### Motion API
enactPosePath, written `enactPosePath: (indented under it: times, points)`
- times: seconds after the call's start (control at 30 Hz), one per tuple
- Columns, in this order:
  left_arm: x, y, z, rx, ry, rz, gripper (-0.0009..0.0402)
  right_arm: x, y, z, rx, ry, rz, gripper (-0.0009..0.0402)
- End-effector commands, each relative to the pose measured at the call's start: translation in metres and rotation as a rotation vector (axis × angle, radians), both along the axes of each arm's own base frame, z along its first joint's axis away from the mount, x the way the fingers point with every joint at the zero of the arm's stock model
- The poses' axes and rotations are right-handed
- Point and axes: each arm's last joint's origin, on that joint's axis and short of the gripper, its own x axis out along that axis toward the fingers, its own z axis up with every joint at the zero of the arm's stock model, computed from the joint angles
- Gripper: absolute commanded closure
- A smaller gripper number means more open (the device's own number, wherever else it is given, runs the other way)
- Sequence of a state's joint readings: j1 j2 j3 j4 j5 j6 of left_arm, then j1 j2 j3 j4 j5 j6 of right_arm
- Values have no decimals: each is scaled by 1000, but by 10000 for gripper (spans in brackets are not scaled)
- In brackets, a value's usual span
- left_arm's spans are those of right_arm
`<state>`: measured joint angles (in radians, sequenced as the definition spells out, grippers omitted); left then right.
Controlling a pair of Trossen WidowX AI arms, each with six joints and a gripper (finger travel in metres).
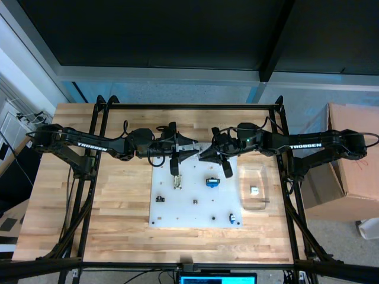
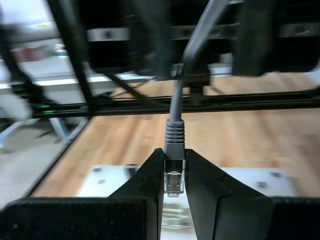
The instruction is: Pick the RJ45 connector and install on the taskboard
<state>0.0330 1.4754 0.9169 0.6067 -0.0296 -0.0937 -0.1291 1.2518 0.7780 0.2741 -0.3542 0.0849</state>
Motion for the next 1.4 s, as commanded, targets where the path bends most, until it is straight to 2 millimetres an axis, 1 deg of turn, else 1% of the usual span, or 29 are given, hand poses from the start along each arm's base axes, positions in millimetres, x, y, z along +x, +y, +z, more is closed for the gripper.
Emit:
enactPosePath:
  times: [0.03, 0.43, 0.57, 0.83, 0.97, 1.07, 1.17, 1.4]
  points:
    - [-1, -1, 0, 5, -4, -28, 256, -1, -2, 0, 25, 2, 50, 389]
    - [-1, 0, 1, 9, -4, -46, 297, -3, -18, 0, 51, 5, 26, 389]
    - [-1, 0, 1, 9, -7, -44, 324, -3, -18, 0, 51, 5, 25, 389]
    - [-1, 1, 1, 9, -7, -41, 395, -3, -18, 0, 58, 6, 22, 389]
    - [-1, 1, 1, 8, -7, -40, 390, -3, -18, 0, 58, 6, 22, 389]
    - [-1, 1, 1, 8, -7, -40, 395, -3, -18, 0, 61, 7, 19, 387]
    - [-1, 1, 2, 7, -9, -39, 392, -3, -18, 0, 91, 15, 15, 364]
    - [0, 2, 3, 2, -10, -13, 393, -5, -18, 1, 119, 54, -10, 259]
